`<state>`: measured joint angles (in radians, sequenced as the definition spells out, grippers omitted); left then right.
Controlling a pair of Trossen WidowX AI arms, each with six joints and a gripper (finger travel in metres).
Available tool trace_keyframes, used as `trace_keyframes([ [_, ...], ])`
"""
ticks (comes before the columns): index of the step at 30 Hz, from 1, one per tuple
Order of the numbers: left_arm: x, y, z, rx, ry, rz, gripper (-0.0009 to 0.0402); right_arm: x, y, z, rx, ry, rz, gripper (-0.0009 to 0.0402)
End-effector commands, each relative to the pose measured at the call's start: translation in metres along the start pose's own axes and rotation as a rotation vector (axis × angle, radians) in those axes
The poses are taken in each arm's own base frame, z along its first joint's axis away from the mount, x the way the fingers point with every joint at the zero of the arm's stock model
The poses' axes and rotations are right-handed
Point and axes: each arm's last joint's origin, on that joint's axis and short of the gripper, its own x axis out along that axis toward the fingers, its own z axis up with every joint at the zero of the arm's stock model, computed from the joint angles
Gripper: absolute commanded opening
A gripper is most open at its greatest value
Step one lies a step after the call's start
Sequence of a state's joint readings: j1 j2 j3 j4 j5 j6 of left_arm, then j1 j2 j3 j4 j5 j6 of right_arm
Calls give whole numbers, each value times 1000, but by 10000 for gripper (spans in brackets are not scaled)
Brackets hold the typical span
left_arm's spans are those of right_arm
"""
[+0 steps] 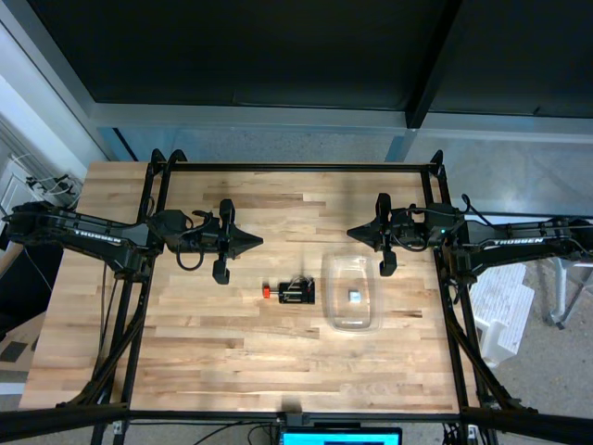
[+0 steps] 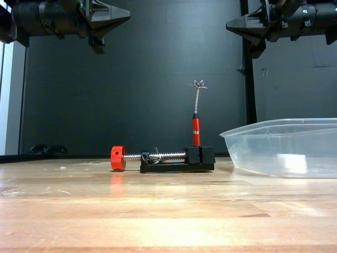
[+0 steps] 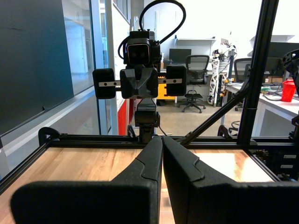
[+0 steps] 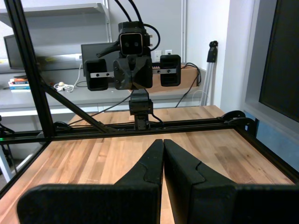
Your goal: Pick the RCA connector and install on taskboard
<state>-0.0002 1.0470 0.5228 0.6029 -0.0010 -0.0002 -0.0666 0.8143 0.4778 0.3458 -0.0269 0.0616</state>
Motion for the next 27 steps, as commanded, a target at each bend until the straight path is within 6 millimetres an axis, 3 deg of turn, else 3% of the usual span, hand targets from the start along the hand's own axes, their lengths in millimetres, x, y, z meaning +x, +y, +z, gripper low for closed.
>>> trace_keyframes([
  [1,0,0,0,0,0,0,0,0,1,0,0,-3,7,0],
  [27,0,0,0,0,0,0,0,0,2,0,-18,-1,9,0],
])
